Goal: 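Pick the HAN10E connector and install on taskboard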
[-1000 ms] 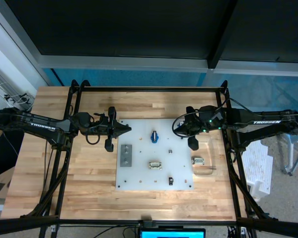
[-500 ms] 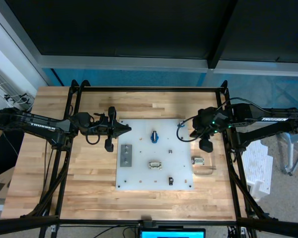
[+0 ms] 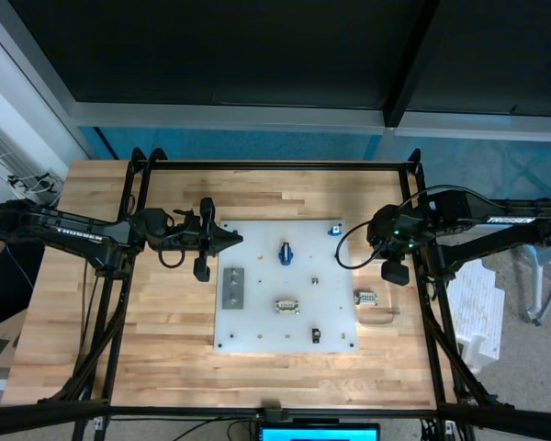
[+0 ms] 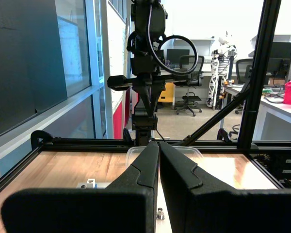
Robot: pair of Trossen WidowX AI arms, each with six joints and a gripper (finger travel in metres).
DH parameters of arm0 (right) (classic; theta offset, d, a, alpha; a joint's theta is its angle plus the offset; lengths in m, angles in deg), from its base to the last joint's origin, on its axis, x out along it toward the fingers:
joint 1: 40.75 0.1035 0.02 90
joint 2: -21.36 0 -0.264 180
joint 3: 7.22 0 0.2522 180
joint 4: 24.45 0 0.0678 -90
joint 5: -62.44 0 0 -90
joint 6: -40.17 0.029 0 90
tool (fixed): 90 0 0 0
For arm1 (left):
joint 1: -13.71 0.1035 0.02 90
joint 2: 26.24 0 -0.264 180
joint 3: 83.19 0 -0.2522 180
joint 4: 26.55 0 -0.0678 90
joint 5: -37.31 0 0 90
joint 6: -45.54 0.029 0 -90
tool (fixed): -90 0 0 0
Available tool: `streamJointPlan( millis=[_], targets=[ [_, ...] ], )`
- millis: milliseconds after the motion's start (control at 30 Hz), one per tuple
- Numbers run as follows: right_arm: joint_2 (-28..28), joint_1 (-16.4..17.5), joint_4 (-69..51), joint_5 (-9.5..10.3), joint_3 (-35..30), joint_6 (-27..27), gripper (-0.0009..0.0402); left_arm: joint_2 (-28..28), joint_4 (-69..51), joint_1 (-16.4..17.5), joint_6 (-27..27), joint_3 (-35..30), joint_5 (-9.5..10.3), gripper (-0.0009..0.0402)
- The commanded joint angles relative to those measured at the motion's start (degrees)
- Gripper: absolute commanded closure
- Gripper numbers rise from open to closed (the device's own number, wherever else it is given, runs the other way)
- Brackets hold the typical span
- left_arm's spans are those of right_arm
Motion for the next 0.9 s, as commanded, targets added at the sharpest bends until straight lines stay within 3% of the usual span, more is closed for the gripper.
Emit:
streamJointPlan(
  millis=[33, 333, 467, 667, 767, 900],
  targets=[
    [-0.63, 2.36, -1.11, -0.2, -0.02, 0.96, 0.0393, 0.0, 0.0, 0.0, 0.0, -0.02, -0.02, 0.0392],
    [-4.79, 9.51, -5.09, -0.33, -0.02, 4.59, 0.0393, 0.0, 0.0, 0.02, 0.0, -0.02, -0.02, 0.0392],
    [-6.43, 13.0, -5.9, -2.43, -0.02, 6.82, 0.0393, 0.0, 0.0, 0.0, 0.0, -0.02, -0.02, 0.0392],
    [-9.38, 16.28, -6.03, -3.65, -0.02, 9.31, 0.0391, 0.0, 0.0, 0.0, 0.0, -0.02, -0.02, 0.0392],
    [-11.04, 16.44, -6.1, -3.67, -0.02, 10.12, 0.0372, 0.0, 0.0, 0.0, 0.0, -0.02, -0.02, 0.0392],
    [-12.52, 16.63, -6.03, -3.93, 0.0, 10.12, 0.0317, 0.0, 0.0, 0.0, 0.0, -0.02, -0.02, 0.0392]
  ],
)
